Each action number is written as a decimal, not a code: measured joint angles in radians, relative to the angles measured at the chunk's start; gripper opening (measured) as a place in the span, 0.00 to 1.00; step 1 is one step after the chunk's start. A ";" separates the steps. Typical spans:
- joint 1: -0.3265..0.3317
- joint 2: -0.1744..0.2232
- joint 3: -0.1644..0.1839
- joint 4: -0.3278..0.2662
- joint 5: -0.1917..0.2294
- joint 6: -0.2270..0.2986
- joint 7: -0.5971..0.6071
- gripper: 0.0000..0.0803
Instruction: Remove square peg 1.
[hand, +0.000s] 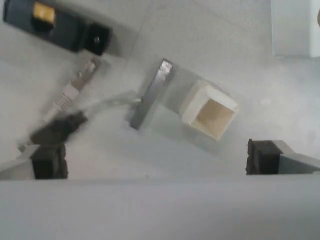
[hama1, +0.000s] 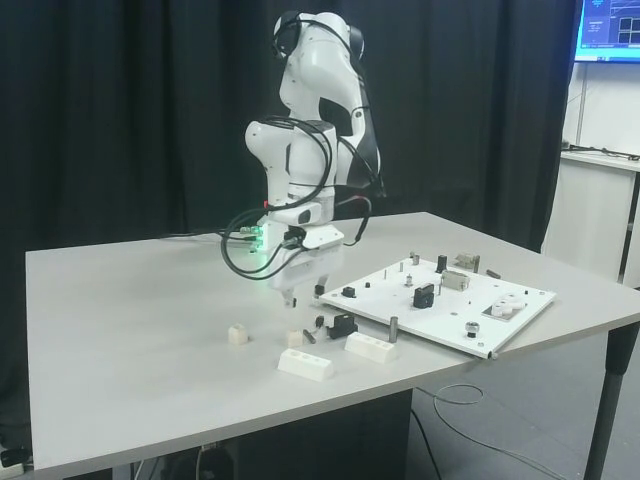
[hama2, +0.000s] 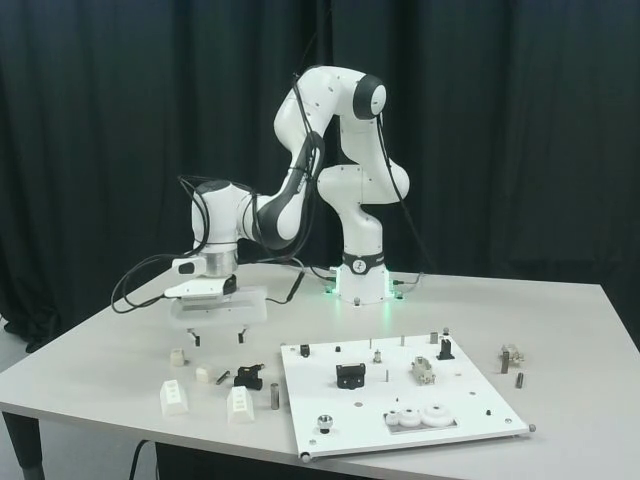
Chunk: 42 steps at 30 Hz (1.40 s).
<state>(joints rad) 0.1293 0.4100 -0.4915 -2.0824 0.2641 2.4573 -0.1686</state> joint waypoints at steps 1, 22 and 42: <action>0.001 -0.001 0.001 0.001 0.008 -0.003 0.015 1.00; 0.150 -0.069 0.012 -0.002 0.083 -0.169 0.278 1.00; 0.375 -0.131 0.014 -0.080 0.081 -0.203 0.625 1.00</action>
<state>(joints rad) 0.5048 0.2794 -0.4773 -2.1628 0.3455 2.2544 0.4569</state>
